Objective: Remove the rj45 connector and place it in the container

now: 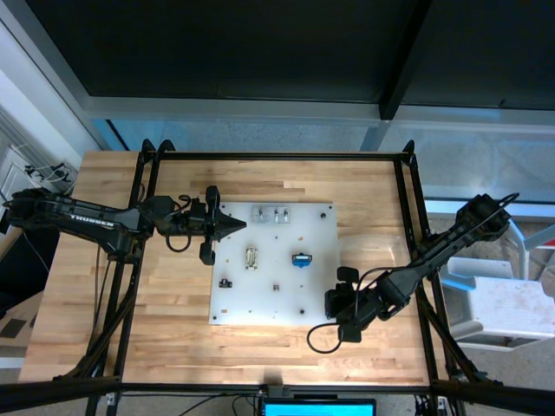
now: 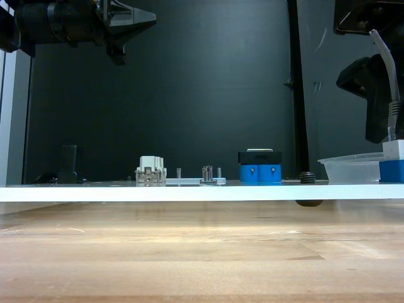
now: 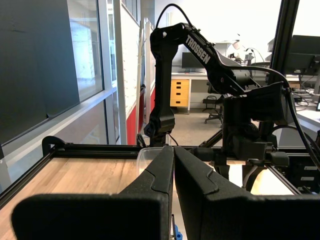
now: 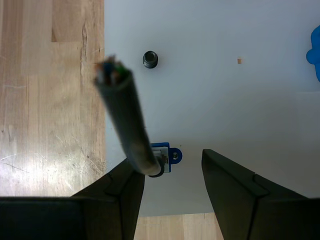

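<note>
Right claw (image 4: 170, 162) of mine hangs, fingers apart, over the rj45 connector (image 4: 159, 161) stuck in its blue block (image 4: 173, 154) on the white board (image 4: 225, 100). Left claw (image 3: 173, 165), pinched together, floats high. The container (image 2: 350, 165) sits beside the board.

One white square board (image 1: 269, 299) is counted, one shallow transparent plastic tray (image 2: 350, 165), one small pale rj45 connector (image 2: 396, 149), one blue-and-black connector (image 1: 301, 259), one upright beige-metal connector (image 1: 251, 258), and two black grippers: the left gripper (image 1: 236, 224) above the board's left edge, the right gripper (image 4: 170, 162) over its near right corner
</note>
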You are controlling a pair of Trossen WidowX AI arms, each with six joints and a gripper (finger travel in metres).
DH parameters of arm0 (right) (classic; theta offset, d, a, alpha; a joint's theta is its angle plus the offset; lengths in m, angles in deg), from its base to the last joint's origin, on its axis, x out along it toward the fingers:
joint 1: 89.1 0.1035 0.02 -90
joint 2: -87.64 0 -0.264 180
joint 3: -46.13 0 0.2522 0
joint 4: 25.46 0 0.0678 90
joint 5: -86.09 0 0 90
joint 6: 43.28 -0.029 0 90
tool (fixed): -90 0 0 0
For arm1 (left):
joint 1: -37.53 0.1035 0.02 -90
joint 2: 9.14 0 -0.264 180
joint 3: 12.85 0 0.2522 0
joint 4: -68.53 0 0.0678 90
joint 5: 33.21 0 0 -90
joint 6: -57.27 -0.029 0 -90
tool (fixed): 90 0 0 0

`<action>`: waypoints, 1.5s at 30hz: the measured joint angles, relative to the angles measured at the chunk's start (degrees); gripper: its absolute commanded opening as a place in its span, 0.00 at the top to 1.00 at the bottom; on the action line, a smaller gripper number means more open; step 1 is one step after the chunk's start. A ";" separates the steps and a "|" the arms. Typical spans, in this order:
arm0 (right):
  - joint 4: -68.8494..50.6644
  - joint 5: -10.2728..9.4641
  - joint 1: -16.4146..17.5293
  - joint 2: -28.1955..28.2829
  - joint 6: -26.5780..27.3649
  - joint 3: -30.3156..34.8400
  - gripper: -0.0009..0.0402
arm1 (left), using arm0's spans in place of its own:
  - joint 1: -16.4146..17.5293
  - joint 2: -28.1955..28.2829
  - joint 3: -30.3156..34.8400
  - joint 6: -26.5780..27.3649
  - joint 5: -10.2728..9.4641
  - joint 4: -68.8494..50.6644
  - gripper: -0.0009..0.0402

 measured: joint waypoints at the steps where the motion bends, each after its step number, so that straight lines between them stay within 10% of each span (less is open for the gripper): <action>1: 0.00 -0.04 0.00 0.00 0.37 0.00 0.67 | 0.00 0.00 0.00 -0.02 0.00 0.00 0.98; 16: 0.24 -1.03 0.09 -0.02 1.68 -0.07 0.99 | 0.00 0.00 -0.02 -0.02 0.00 0.00 0.98; 45: -0.72 0.15 0.11 -1.77 4.33 1.64 0.98 | 0.00 0.00 0.00 -0.02 0.00 0.00 0.98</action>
